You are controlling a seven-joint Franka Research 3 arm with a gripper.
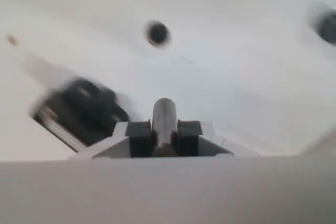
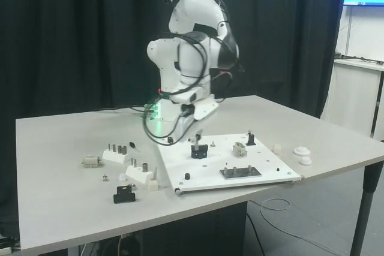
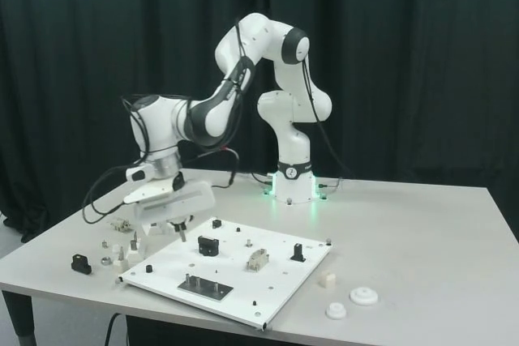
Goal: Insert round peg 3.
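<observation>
Gripper is closed narrow on a round peg, the grey shaft standing out from between the two black pads, so the task's thing is already in hand, carried above the white board near its rear edge toward the arm's base side. Peg looks like a small metal pin: stiff, light for its size, smooth and likely slippery, not fragile; the hold sits on its upper part with the lower end free, which seems the right place for pushing it into a hole. With so smooth a shaft it could slide or tilt in the pads if it lands off-centre on a hole rim. In the wrist view a dark round hole shows in the board ahead of the peg tip, possibly the target, though the view is too smeared to be sure. A black block sits beside the peg on the board. Loose small parts lie on the grey table off the board.
</observation>
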